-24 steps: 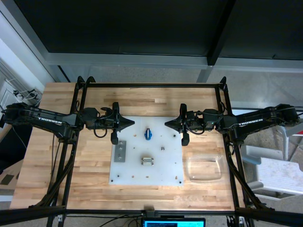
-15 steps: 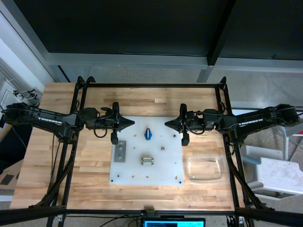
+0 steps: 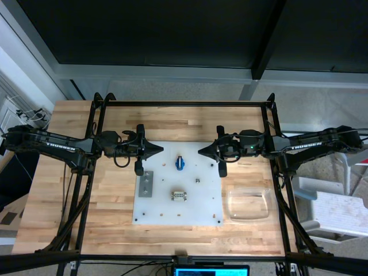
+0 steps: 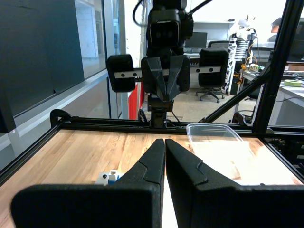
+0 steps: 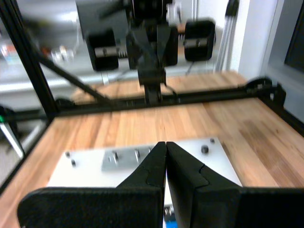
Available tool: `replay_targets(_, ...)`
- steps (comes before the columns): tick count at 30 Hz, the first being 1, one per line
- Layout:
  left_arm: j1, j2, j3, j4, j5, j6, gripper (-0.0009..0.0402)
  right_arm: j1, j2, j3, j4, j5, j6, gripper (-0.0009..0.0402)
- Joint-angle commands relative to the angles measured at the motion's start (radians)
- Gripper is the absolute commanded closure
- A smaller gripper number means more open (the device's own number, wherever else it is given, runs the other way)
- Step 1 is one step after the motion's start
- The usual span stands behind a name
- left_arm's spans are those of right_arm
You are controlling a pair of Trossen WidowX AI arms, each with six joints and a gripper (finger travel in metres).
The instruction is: Remove the HAN10-E connector and place it in the container
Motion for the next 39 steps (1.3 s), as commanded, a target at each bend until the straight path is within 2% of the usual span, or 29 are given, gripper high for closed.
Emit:
replay_targets(1, 0.0, 0.0, 0.0, 0.0, 0.0, 0.0, 0.0393, 0.002, 0.034, 0.095, -0.157, -0.011, -0.011, 0.0393)
replay_targets(5, 0.0, 0.0, 0.0, 0.0, 0.0, 0.0, 0.0393, 0.003, 0.09, 0.219, -0.327, -0.051, -0.011, 0.0393)
replay_targets(19, 0.0, 0.0, 0.0, 0.0, 0.0, 0.0, 0.0393, 0.029, 0.364, 0.726, -0.975, -0.05, -0.018, 0.0393)
replay_targets(27, 0.0, 0.0, 0.0, 0.0, 0.0, 0.0, 0.0393, 0.039, 0.537, 1.013, -1.258, -0.05, -0.029, 0.0393)
replay_targets(35, 0.0, 0.0, 0.0, 0.0, 0.0, 0.0, 0.0393, 0.068, 0.663, 1.164, -1.364, -0.048, -0.028, 0.0393)
replay_targets(39, 0.0, 0.0, 0.0, 0.0, 0.0, 0.0, 0.0393, 0.088, 0.725, 1.219, -1.406, -0.042, 0.033, 0.0393)
